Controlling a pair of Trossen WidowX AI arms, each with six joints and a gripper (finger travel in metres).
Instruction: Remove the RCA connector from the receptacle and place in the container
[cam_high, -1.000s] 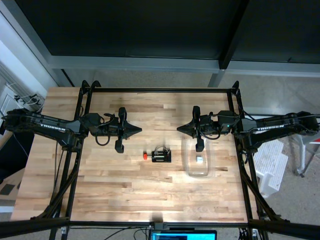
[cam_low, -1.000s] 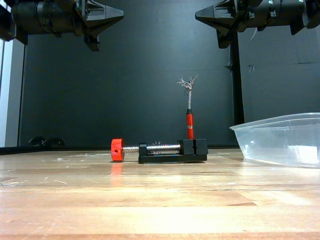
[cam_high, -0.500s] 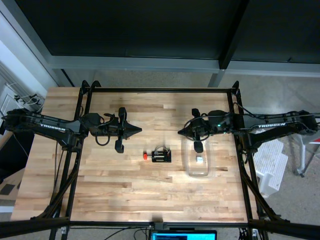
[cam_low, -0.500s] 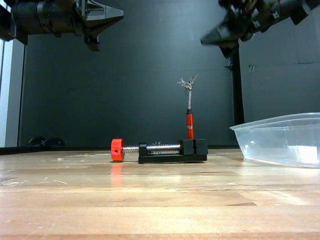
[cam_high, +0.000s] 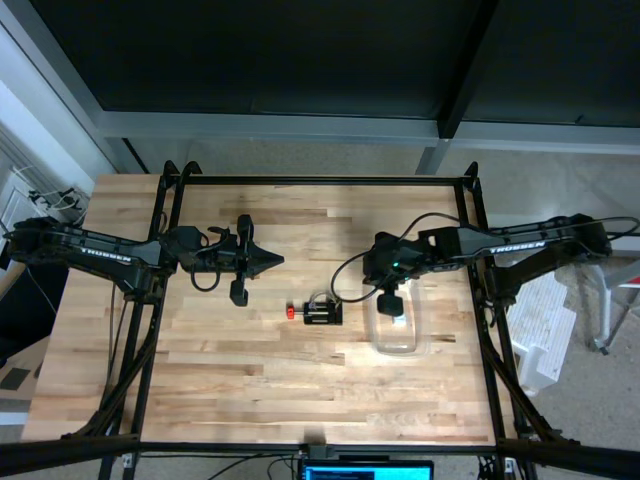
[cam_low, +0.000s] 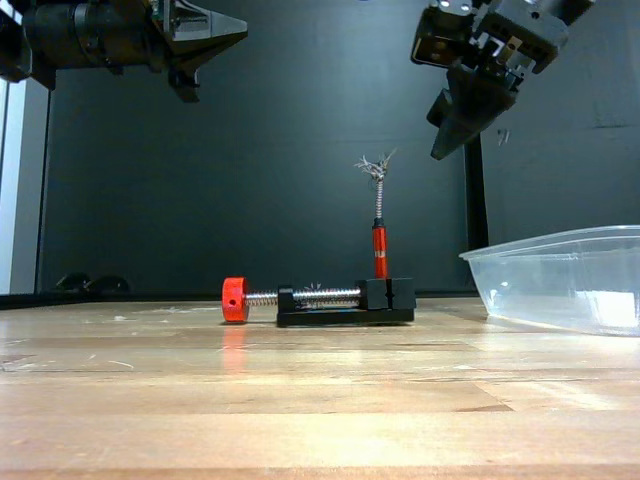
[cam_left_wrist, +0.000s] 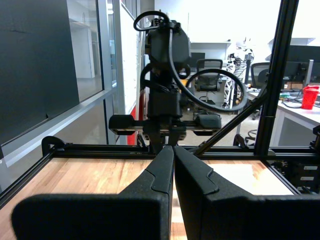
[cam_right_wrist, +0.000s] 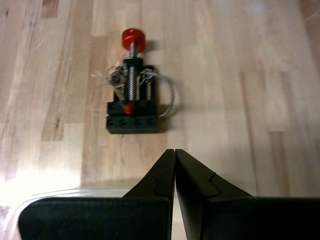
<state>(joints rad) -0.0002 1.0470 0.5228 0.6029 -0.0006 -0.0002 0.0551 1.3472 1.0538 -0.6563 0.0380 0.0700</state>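
1 red rca connector, l+r grippers aloft

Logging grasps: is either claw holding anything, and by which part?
Nothing. Left claw, shut, hangs high at the left; right claw, shut, hovers between receptacle and container.

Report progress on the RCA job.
Done: nothing; the RCA connector stands in the receptacle. In hand: right claw, shut, hangs high near it, angled down. Left claw, shut, sits high at far left. Left: grasp, pull out, drop in the container.
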